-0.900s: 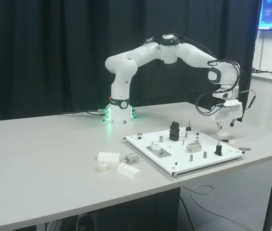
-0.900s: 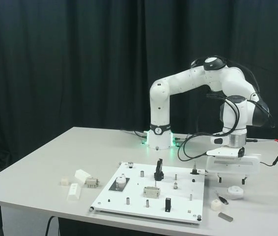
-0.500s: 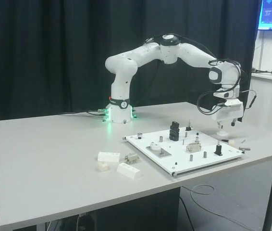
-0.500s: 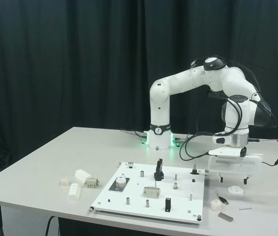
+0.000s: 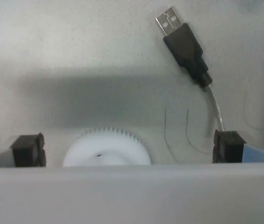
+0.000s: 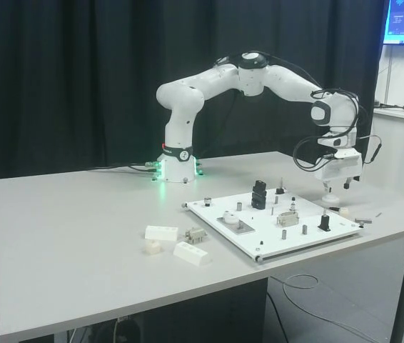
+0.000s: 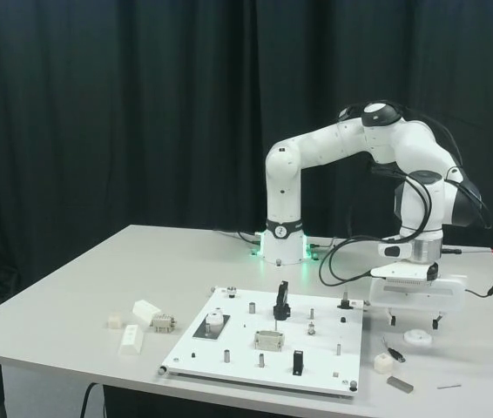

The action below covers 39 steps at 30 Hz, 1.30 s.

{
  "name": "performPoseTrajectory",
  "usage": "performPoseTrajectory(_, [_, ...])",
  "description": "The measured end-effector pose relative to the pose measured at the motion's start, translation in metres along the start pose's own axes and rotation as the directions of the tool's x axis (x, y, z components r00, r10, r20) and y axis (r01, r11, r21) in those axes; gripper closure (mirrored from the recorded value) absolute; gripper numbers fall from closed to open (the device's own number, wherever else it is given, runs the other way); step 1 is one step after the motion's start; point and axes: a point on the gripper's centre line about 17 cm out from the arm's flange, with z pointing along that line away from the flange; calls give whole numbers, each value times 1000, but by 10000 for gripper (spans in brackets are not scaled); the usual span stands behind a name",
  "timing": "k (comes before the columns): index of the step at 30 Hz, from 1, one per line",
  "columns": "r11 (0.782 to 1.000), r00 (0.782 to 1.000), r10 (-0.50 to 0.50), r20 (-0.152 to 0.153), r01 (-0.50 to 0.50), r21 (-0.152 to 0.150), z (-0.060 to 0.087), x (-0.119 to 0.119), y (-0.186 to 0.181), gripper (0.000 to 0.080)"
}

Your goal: Remove round peg 2.

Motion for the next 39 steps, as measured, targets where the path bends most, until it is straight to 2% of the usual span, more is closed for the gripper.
performPoseTrajectory(19, [1000,1000,1,-9,-1,-4,1,3,2,3])
performPoseTrajectory(28, [1000,999,-1,-33,0,-30,-4,15,15,3])
performPoseTrajectory(39, [998,998,-12,-66,8,-66,-15,43,47,3])
